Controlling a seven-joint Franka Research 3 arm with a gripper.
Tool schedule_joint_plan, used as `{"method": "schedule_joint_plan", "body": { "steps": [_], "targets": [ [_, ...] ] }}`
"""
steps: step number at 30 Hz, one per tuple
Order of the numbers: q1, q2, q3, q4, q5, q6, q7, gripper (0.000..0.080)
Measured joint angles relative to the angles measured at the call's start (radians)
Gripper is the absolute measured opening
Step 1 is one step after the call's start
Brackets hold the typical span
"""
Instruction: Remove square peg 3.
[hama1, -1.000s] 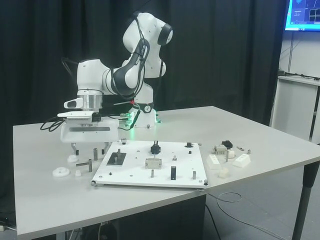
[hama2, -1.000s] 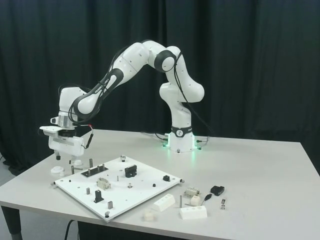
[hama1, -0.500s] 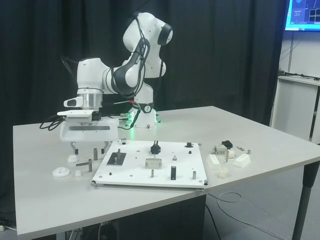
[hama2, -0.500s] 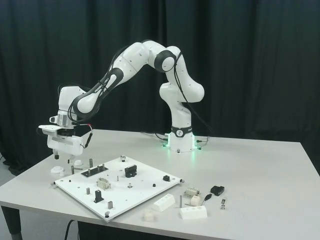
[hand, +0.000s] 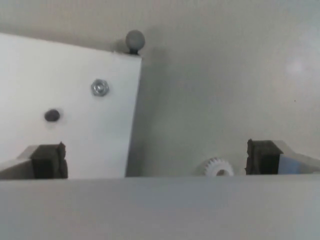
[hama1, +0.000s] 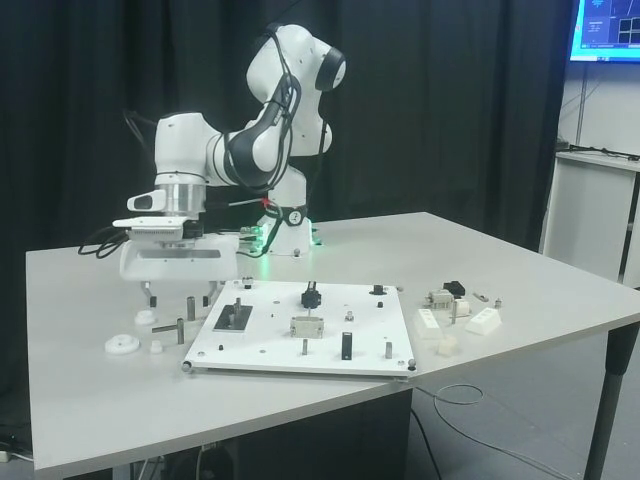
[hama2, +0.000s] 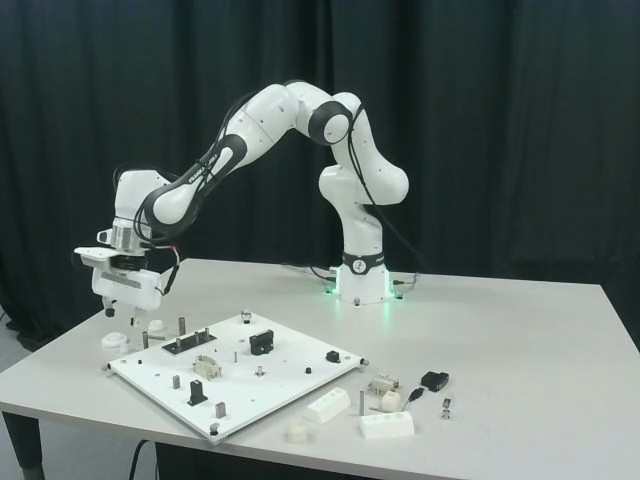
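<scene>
My gripper (hama1: 180, 293) hangs open over the table just off the left edge of the white board (hama1: 330, 340), with nothing between its fingers. Below it a short grey peg (hama1: 186, 305) stands upright on the table, and another grey peg (hama1: 165, 324) lies flat close by. Which of them is square peg 3 I cannot tell. In the wrist view the gripper (hand: 155, 159) straddles the board's edge (hand: 75, 140) and bare table, with a small white gear (hand: 217, 167) near one fingertip (hand: 262, 157). From the second room view the gripper (hama2: 122, 315) sits above the table's left end.
White gears (hama1: 120, 346) lie on the table left of the board. The board carries several small pegs, a black plate (hama1: 232, 317) and a black holder (hama1: 310, 296). White blocks (hama1: 484, 321) and small parts lie to its right. The arm's base (hama1: 282, 235) stands behind.
The gripper has risen a little above the table, still open and holding nothing. The pegs and gears below it have not moved.
</scene>
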Motion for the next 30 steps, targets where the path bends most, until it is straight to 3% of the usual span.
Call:
{"method": "schedule_joint_plan", "body": {
  "steps": [13,23,30],
  "targets": [
    [0.022,0.0,0.023,0.055,-0.011,-0.037,0.173,0.08],
    [0.076,0.004,0.025,0.101,-0.071,-0.099,0.318,0.08],
    [0.121,0.033,0.026,0.151,-0.133,-0.139,0.402,0.08]
  ]
}}
